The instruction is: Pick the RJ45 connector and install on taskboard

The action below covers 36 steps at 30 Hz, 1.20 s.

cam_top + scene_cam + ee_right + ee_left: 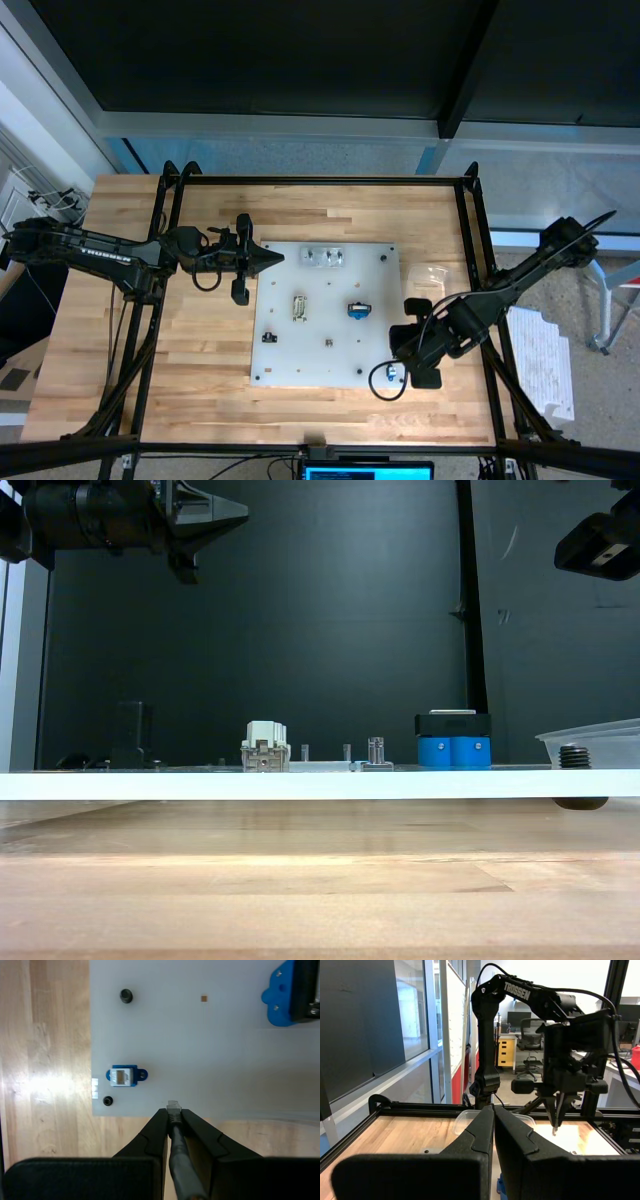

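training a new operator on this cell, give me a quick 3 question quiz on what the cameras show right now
1. True or false: the left gripper holds the RJ45 connector.
2. Multiple choice: where is the right gripper? A) over the middle of the board B) raised above the taskboard by its near right corner C) parked off the table
3. Fill in: the small socket nearest the held plug sits in a ____ housing.

Key: 1 false; the right gripper is shut on it, while the left gripper is shut on nothing, up by the board's far left corner. 2 B. 3 blue.
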Each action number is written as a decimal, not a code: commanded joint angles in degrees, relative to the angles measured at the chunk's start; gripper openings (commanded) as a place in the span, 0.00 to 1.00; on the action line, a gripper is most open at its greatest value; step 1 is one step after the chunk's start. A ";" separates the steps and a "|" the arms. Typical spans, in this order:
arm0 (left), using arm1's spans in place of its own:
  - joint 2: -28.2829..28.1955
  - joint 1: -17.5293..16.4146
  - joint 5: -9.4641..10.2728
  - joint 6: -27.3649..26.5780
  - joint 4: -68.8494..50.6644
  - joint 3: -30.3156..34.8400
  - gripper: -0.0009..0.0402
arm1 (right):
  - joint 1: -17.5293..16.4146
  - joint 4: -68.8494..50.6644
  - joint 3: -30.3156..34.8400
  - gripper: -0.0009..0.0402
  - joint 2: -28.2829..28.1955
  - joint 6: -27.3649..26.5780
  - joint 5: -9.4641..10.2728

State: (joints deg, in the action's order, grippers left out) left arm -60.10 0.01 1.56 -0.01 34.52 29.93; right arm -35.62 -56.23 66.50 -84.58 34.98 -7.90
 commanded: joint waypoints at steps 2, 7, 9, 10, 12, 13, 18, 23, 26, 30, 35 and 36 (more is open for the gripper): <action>0.00 -0.02 -0.02 0.00 0.00 0.02 0.02 | -0.85 0.00 1.75 0.02 -2.45 1.16 0.00; 0.00 0.00 -0.02 0.00 0.00 0.02 0.02 | -1.62 1.27 2.71 0.02 -4.33 1.92 0.07; 0.00 0.00 -0.02 0.00 0.00 0.02 0.02 | -1.86 1.90 2.99 0.02 -5.09 2.14 0.09; 0.00 0.00 -0.02 0.00 0.00 0.02 0.02 | -2.05 1.99 3.21 0.02 -5.42 2.14 0.07; 0.00 -0.02 -0.02 0.00 0.00 0.02 0.02 | -2.29 2.01 3.74 0.02 -6.32 2.14 0.07; 0.00 0.00 -0.02 0.02 0.00 0.02 0.02 | -2.32 1.99 4.11 0.02 -6.84 2.12 0.09; 0.00 -0.02 -0.02 0.02 0.00 0.02 0.02 | -2.67 2.25 5.33 0.02 -8.31 2.10 0.00; -0.02 -0.02 -0.02 0.00 0.00 0.02 0.02 | -2.82 3.50 5.31 0.02 -8.87 2.12 0.00; 0.00 -0.02 -0.02 0.00 0.00 0.02 0.02 | -2.95 3.96 5.29 0.02 -8.87 2.16 -0.02; 0.00 0.00 -0.02 0.00 0.00 0.02 0.02 | -3.15 4.17 5.09 0.02 -8.87 2.16 -0.04; 0.00 -0.02 -0.02 0.00 0.00 0.02 0.02 | -3.30 4.39 4.42 0.02 -8.87 2.19 -0.04; -0.02 0.00 -0.02 0.00 0.00 0.02 0.02 | -3.30 4.48 4.22 0.02 -8.87 2.19 -0.04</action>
State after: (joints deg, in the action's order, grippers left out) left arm -60.10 0.01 1.56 -0.01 34.52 29.93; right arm -38.89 -51.79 71.07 -93.47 37.17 -7.90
